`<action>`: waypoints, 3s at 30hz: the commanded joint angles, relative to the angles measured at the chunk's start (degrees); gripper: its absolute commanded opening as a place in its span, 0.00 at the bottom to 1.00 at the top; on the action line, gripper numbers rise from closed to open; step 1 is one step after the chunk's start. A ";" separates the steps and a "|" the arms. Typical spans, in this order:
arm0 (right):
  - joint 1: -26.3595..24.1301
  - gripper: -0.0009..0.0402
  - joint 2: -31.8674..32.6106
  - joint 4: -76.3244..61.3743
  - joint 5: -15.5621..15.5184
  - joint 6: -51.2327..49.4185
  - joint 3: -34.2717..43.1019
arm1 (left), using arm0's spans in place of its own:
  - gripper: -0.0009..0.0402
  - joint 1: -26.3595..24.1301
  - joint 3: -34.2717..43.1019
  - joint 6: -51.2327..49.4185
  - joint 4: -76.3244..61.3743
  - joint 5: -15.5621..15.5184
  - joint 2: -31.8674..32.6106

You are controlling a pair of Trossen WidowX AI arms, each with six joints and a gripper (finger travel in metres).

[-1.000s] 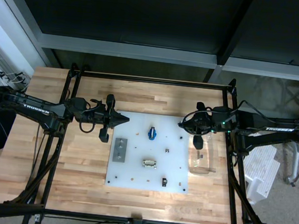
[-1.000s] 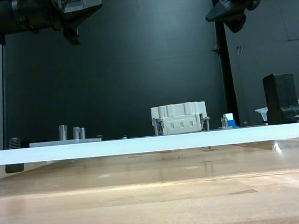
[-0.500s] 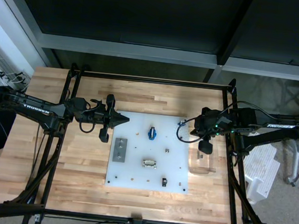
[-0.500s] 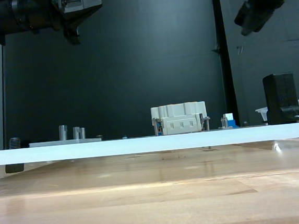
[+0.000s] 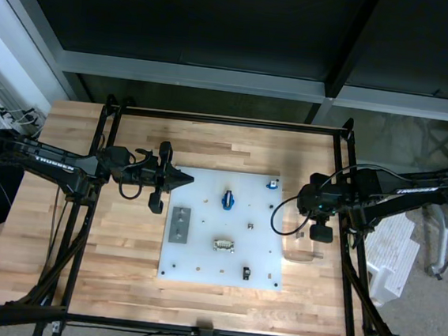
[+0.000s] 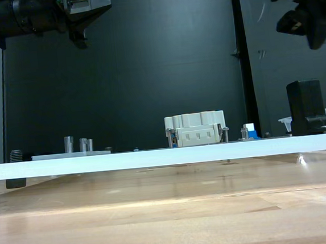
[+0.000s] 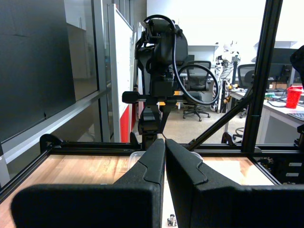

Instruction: Pick the 16mm bar and install on taskboard

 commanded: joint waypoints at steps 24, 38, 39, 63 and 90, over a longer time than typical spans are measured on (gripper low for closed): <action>2.54 0.24 0.09 -8.61 0.42 1.38 -0.85 | 0.02 0.00 0.00 0.02 0.02 0.02 0.02; 3.52 0.46 -0.20 -8.41 0.61 3.04 -4.42 | 0.02 0.00 0.00 0.02 0.02 0.02 0.02; 3.52 0.47 -0.20 -8.37 0.68 3.02 -4.61 | 0.02 0.00 0.00 0.02 0.02 0.02 0.02; 4.13 0.60 -0.20 -0.22 0.57 4.57 -14.86 | 0.02 0.00 0.00 0.02 0.02 0.02 0.02; 4.66 0.60 -0.15 4.72 0.55 4.55 -19.74 | 0.02 0.00 0.00 0.02 0.02 0.02 0.02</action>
